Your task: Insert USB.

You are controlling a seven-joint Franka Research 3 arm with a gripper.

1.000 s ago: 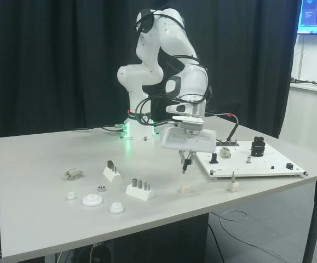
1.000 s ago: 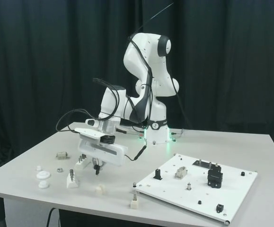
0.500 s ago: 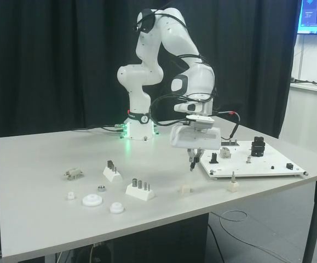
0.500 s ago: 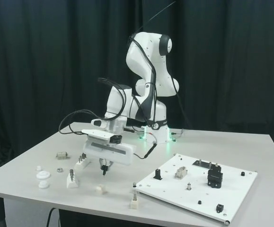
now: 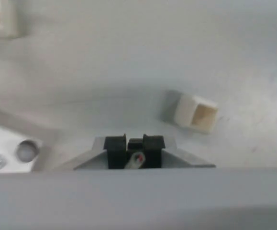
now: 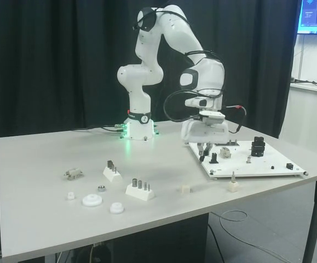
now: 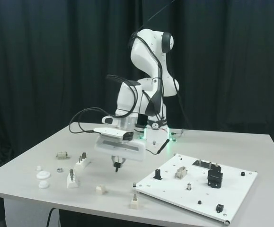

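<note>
Above grey table — end effector grips USB.

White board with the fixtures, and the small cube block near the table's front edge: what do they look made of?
Flat white board: probably painted or coated rigid sheet, plastic or metal; it looks smooth with thin straight edges and small hardware at the corners. Small pale cube block: most likely matte plastic, perhaps printed; the wrist view shows it hollow, with thin walls and no shine.

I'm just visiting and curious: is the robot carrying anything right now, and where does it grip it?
Yes: the gripper pinches a small plug, probably the USB, between its two black fingers, holding its upper end.
</note>
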